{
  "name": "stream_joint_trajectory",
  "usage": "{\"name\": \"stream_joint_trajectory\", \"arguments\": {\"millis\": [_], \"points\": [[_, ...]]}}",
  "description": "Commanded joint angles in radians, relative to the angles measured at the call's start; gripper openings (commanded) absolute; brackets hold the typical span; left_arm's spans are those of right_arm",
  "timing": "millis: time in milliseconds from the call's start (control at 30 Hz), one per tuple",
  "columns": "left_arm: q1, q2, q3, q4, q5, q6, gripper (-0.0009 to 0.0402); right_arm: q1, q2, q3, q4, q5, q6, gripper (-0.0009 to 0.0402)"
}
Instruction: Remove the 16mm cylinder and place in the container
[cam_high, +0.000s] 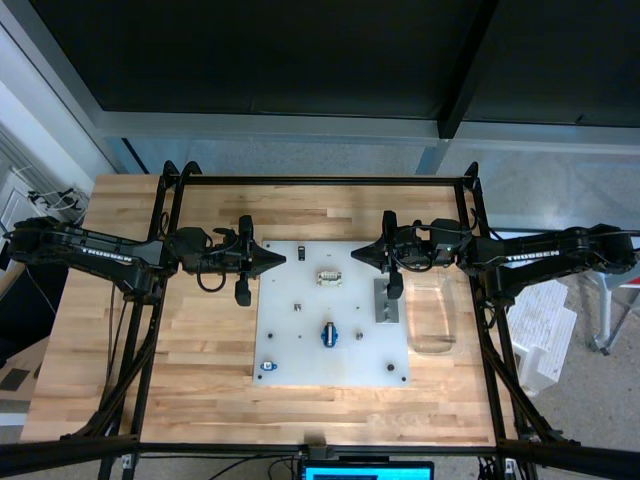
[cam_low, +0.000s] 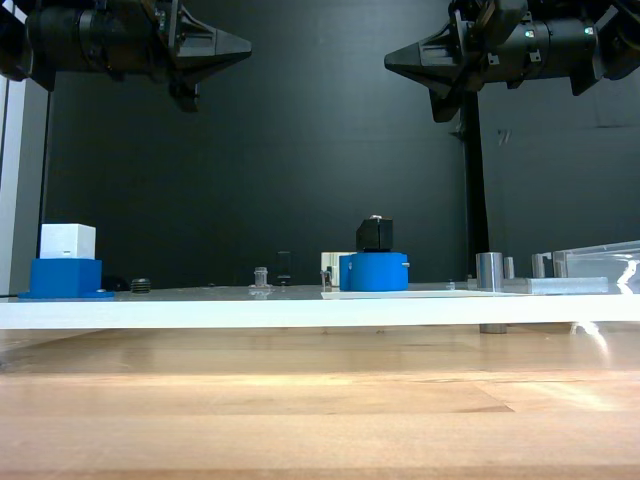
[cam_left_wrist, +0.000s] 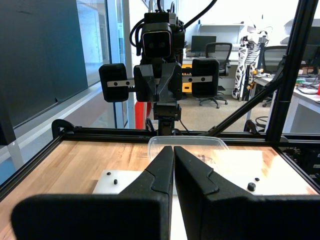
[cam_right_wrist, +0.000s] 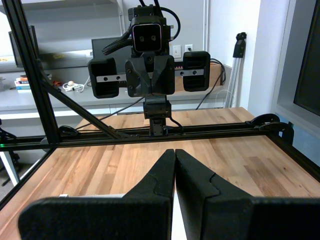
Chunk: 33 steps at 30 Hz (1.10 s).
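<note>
The 16mm cylinder (cam_high: 360, 337) is a short silver rod standing upright in the white board (cam_high: 290, 350), just right of a blue connector (cam_high: 329, 335); the low view shows the cylinder (cam_low: 489, 270) too. The container (cam_high: 432, 315) is a clear tub on the table off the board's right edge, and the left wrist view shows the container (cam_left_wrist: 187, 142) as well. My left gripper (cam_high: 275, 258) hovers shut over the board's far left edge. My right gripper (cam_high: 358, 255) hovers shut over the board's far part, well above and beyond the cylinder. Both hold nothing.
A grey metal block (cam_high: 386, 300) lies on the board between the cylinder and the tub. A white connector (cam_high: 326, 276) sits near the board's far edge, and a blue-and-white piece (cam_high: 266, 367) sits at its near left. A black frame (cam_high: 320, 181) rings the table.
</note>
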Motion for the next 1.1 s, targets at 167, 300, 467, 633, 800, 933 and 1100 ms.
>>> {"name": "stream_joint_trajectory", "arguments": {"millis": [167, 300, 467, 633, 800, 933, 1100], "points": [[0.000, 0.001, 0.000, 0.000, 0.000, 0.000, 0.0000, 0.001, 0.000, 0.000, 0.000, 0.000, 0.000, 0.0000], [0.000, 0.001, 0.000, 0.000, 0.000, 0.000, 0.0000, 0.001, 0.000, 0.000, -0.001, -0.002, 0.004, 0.0000], [0.000, 0.000, 0.000, 0.000, 0.000, 0.000, 0.0000, 0.001, 0.000, 0.002, -0.019, -0.008, 0.036, 0.0000], [0.000, 0.001, 0.000, 0.000, 0.000, 0.000, 0.0000, 0.004, 0.000, 0.051, -0.204, -0.008, 0.024, 0.0000], [0.000, 0.001, 0.000, 0.000, 0.000, 0.000, 0.0000, 0.025, 0.000, 0.128, -0.426, -0.007, 0.008, 0.0000], [0.000, 0.001, 0.000, 0.000, 0.000, 0.000, 0.0000, 0.051, 0.000, 0.183, -0.612, 0.002, 0.010, 0.0000], [0.000, 0.001, 0.000, 0.000, 0.000, 0.000, 0.0000, 0.107, 0.008, 0.238, -0.788, 0.038, 0.022, 0.0000]]}}
